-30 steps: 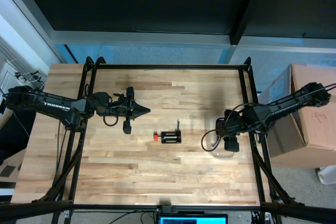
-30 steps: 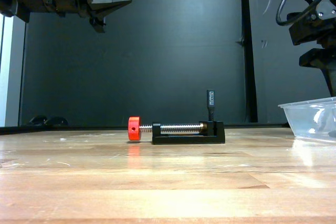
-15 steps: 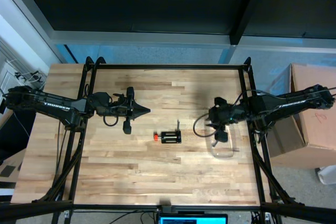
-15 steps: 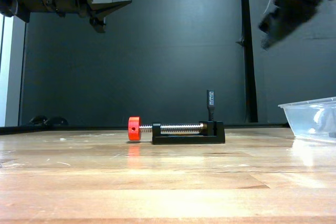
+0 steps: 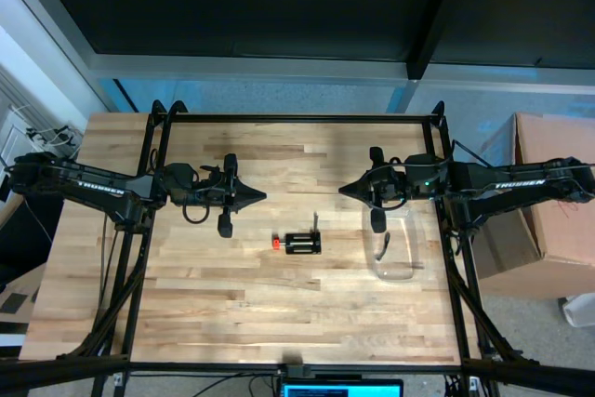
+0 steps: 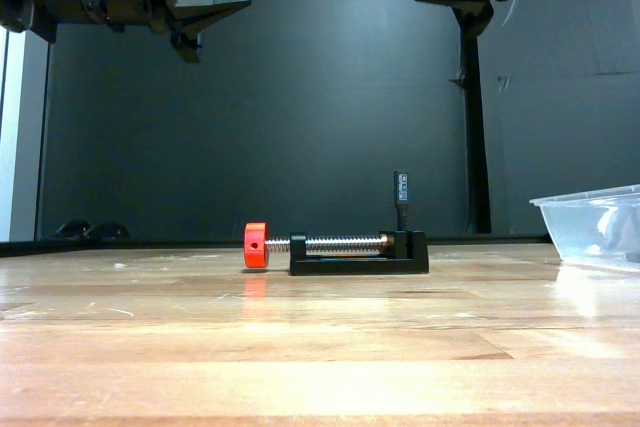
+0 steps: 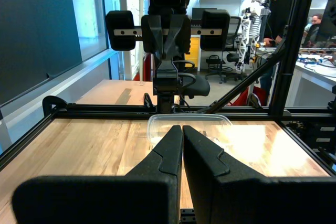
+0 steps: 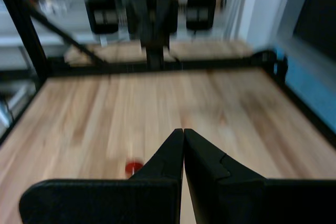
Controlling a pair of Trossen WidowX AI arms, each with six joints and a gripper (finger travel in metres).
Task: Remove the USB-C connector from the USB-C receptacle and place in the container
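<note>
1. Shows the right gripper [image 5: 346, 190] pinched fully shut on nothing, high beside the clear plastic container [image 5: 398, 276]. Shows the left gripper [image 5: 257, 196] likewise shut and empty above the pale wooden table [image 5: 232, 285].
2. Places what is probably the small black USB-C connector [image 5: 383, 246] lying free inside the container, clear of the upright black USB-C receptacle [image 6: 401, 187] in the red-knobbed black clamp [image 6: 350, 267].
3. Calls for checking that it lies wholly inside, with any move away made well above the rim.
4. Cuts off the container's far side in the low view and blurs its contents.
</note>
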